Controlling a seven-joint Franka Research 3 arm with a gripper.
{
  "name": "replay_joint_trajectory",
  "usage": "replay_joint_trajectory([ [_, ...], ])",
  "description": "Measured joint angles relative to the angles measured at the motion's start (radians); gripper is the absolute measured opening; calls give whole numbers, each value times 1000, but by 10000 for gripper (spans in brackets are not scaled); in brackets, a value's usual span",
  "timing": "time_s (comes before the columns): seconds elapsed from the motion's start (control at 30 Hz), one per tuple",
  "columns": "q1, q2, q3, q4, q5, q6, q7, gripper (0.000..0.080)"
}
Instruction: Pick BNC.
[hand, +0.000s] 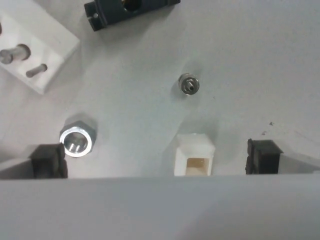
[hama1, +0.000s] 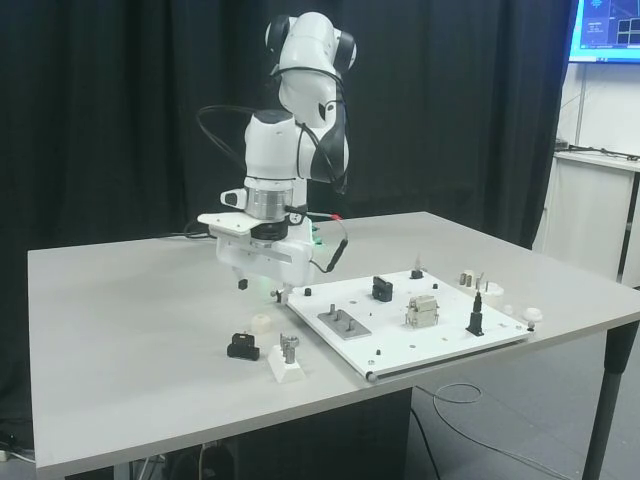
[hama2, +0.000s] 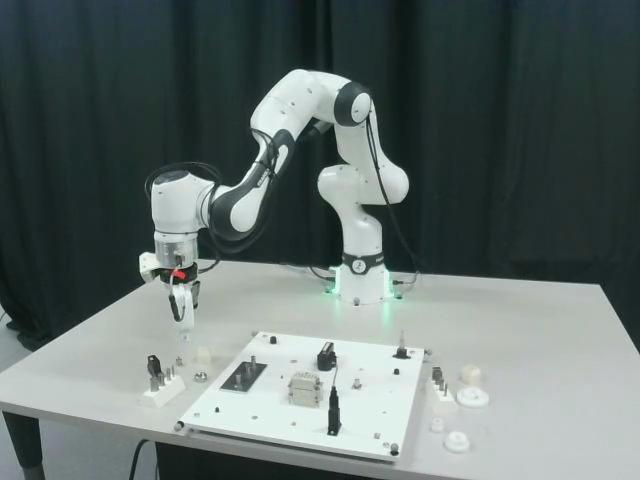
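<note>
Closest to the front edge of the grey table (hama1: 120, 330) is a little white block with pegs (hama1: 286, 365), and a black clamp-looking part (hama1: 242, 346) sits just left of it. Right behind those is a small white housing (hama1: 262, 322). The big white board (hama1: 400, 345) full of parts is off to the right.

A bit farther back the gripper (hand: 155, 159) hangs over the table with its black fingers (hand: 262, 156) spread wide, nothing held. Wrist view shows the white housing on the table below the gap between them, nearer one finger, and a metal hex nut (hand: 77, 139) right by the other.

The BNC (hand: 189, 84) is the small round metal connector standing on bare tabletop just past the white housing, touching nothing. Can't really pick it out in the room views.

Arm base (hama2: 362, 280) is at the far side.
</note>
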Motion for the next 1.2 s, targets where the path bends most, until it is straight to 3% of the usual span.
replay_joint_trajectory([
  [0.67,-5,0,-30,21,-5,-1,-3,800],
  [1.2,-20,28,-40,49,-7,4,-121,800],
])
